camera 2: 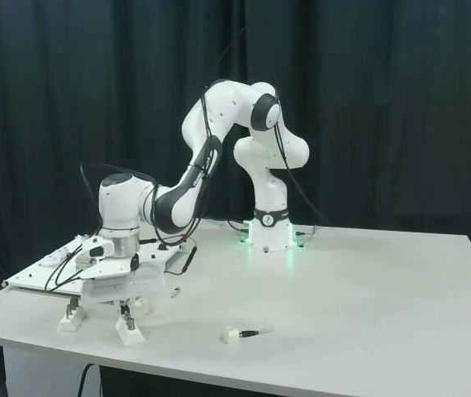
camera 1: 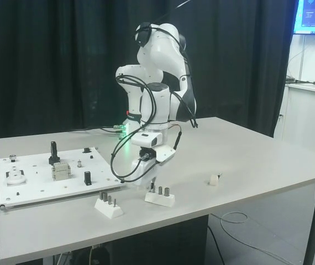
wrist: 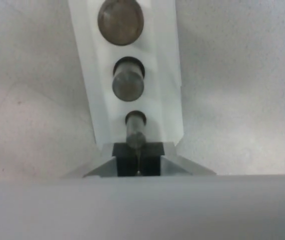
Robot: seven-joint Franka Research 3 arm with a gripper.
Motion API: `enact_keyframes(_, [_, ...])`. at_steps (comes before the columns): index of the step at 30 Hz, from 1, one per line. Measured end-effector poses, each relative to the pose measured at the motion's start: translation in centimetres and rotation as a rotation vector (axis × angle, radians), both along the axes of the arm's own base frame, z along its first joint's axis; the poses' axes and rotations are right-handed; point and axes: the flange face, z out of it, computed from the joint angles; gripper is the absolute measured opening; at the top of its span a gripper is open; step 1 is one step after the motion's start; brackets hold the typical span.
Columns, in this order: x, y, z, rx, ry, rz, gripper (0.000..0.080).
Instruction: Pick round peg 1.
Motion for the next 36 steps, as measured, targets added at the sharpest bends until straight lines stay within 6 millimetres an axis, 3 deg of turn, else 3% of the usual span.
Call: enact_keyframes(36, [1.1,-0.3,2.7,0.041,0.032,0.003,0.0016])
